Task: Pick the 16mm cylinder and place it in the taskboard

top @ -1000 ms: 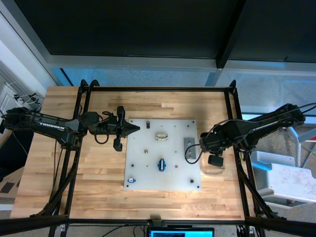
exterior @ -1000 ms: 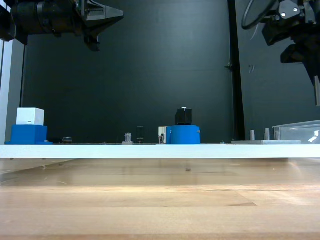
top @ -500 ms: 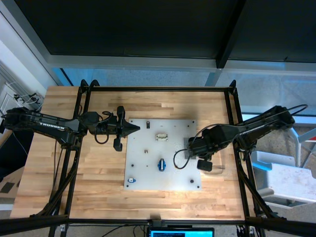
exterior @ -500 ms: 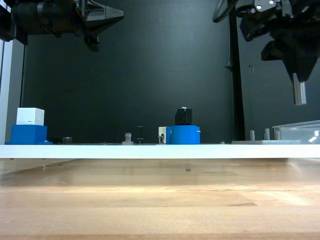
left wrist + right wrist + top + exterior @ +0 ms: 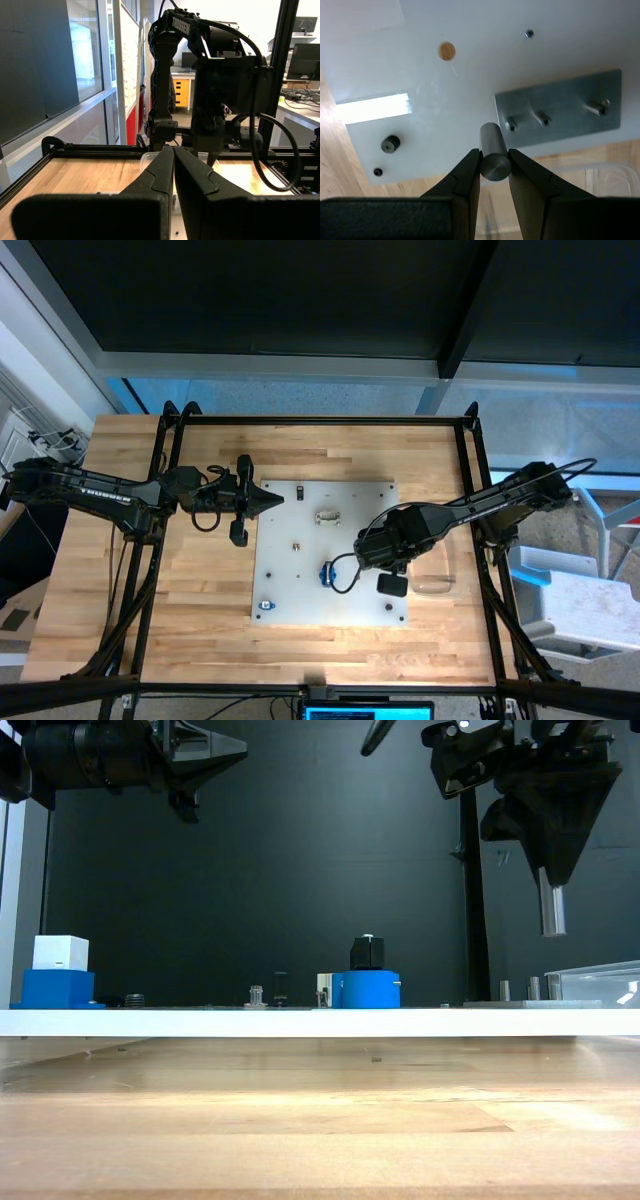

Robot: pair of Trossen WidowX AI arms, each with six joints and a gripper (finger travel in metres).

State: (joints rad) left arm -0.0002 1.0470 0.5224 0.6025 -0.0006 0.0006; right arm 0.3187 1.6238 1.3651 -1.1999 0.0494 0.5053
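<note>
The left arm lay level above the table [image 5: 120,570], reaching inward, its left gripper [image 5: 173,152] over the left edge of the taskboard [image 5: 300,585], fingers pressed together and holding nothing. On the board stood a blue base carrying a white cube [image 5: 55,975] at the near left corner and a blue fitting [image 5: 326,574] near the centre. The right arm stretched inward over the board's right half, wrist bent so that the right gripper [image 5: 550,880] pointed down. Its fingers [image 5: 469,172] pinched the 16mm cylinder [image 5: 492,137], upright and hanging clear above the board, near the grey metal block [image 5: 570,107] with its three pins. A clear plastic tray [image 5: 600,982] sat just beside the board's right edge.
</note>
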